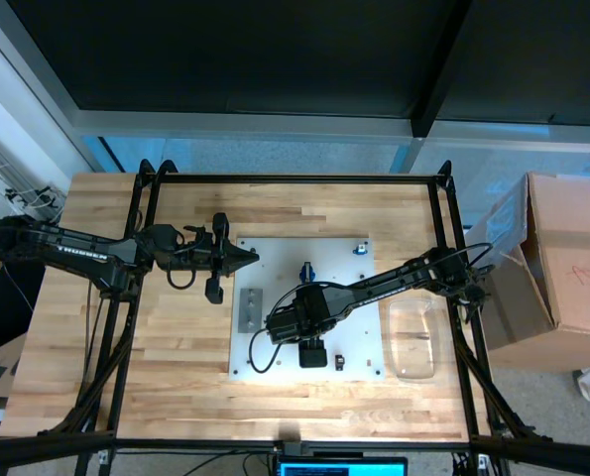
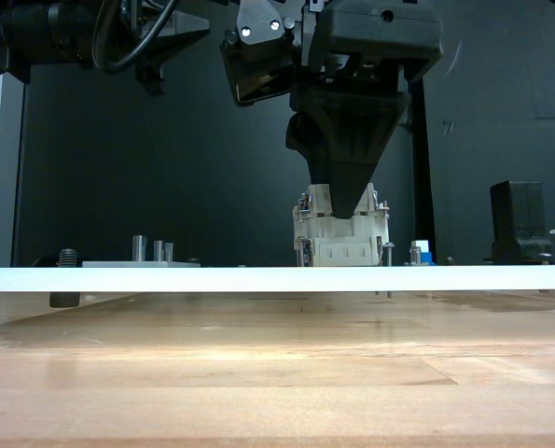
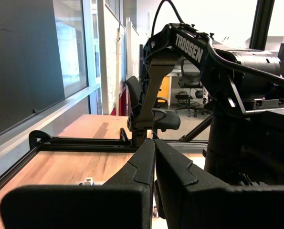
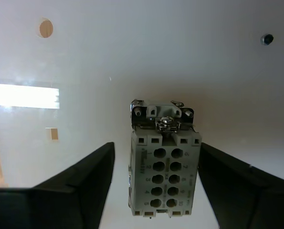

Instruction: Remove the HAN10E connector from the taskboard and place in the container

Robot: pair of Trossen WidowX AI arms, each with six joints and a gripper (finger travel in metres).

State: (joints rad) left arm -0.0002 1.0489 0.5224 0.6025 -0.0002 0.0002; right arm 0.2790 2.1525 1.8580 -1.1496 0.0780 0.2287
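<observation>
HAN10E connector [image 4: 164, 164] straddled by right gripper [image 4: 156, 152], fingers spread with gaps both sides, no grip yet; upright on taskboard [image 1: 354, 288], apparently fully seated. Left gripper [image 1: 247, 256] closed on nothing near board's far left corner. Pulling out and dropping into container [image 1: 413, 342] both left to do.

High view: even overhead light, soft shadows. Low view: dark backdrop [image 2: 212, 168], near surface [image 2: 277, 392] blurred. Right wrist: white board [image 4: 132, 62] bright, one glare patch [image 4: 22, 95]. Left wrist: windows [image 3: 237, 24] blown out, left hand [image 3: 154, 147] silhouetted.
</observation>
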